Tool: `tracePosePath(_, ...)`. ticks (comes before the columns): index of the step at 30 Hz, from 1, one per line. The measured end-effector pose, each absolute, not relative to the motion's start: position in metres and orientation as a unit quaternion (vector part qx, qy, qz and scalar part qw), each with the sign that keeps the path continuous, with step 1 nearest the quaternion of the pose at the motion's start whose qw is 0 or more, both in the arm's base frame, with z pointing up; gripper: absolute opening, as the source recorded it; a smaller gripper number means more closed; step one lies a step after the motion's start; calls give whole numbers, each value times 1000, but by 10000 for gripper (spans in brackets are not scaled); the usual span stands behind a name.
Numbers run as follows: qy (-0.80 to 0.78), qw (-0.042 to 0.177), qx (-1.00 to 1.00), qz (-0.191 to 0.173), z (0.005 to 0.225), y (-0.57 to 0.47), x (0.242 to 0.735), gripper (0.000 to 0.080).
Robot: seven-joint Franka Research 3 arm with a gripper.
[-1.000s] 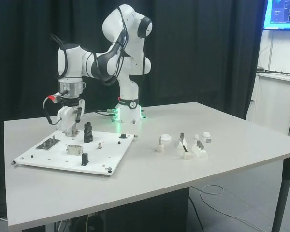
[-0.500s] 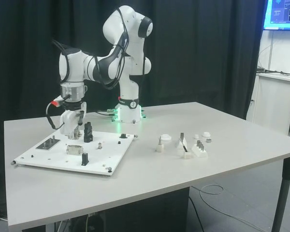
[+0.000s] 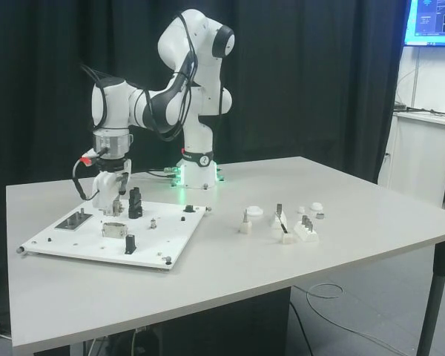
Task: Insert waterproof.
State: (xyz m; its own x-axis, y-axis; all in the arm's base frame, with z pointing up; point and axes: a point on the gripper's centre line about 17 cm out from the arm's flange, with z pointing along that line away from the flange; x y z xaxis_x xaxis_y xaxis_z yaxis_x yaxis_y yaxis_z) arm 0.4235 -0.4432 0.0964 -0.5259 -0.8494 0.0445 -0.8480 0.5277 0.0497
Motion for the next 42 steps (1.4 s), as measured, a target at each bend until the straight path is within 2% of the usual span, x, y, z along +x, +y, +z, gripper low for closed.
tracePosePath(12,-875,30,483,8,89,-439,424,313)
tracePosePath(26,-893,1,449,24,92,-437,422,313)
tracePosePath(42,-896,1,442,36,81,-436,417,313)
